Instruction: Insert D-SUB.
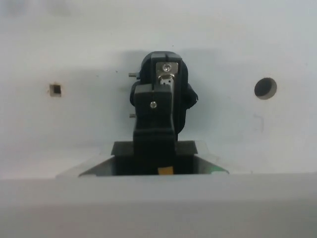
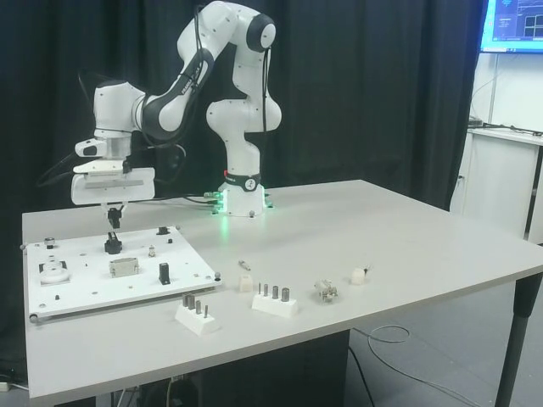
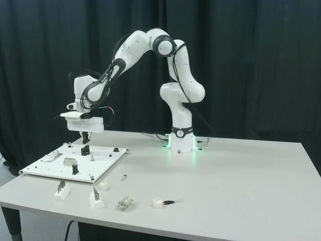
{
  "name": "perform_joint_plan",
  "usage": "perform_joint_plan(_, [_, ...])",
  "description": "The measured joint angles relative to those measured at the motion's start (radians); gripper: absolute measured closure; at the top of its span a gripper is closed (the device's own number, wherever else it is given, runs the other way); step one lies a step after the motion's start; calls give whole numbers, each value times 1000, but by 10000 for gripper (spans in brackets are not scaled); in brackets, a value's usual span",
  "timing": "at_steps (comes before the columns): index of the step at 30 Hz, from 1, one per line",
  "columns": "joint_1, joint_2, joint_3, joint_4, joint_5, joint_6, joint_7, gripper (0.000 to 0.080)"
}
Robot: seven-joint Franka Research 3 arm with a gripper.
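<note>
Above the white board, the pincer grips a black connector, visible only from the wrist.

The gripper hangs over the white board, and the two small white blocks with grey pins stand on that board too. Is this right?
Not quite. The gripper does hang over the white board, but the two white pin blocks stand on the grey table, in front of the board. The first room view shows it.

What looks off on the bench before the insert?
One oddity: a loose D-SUB connector lies on the grey table, off the white board, while the gripper hovers over a black part on the board. Everything else sits upright.
</note>
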Motion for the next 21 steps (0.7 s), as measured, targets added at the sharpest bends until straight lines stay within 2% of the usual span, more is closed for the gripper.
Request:
perform_joint_plan(10, [0,19,3,5,8,0,0,649])
perform_joint_plan(21, [0,49,7,18,40,1,0,649])
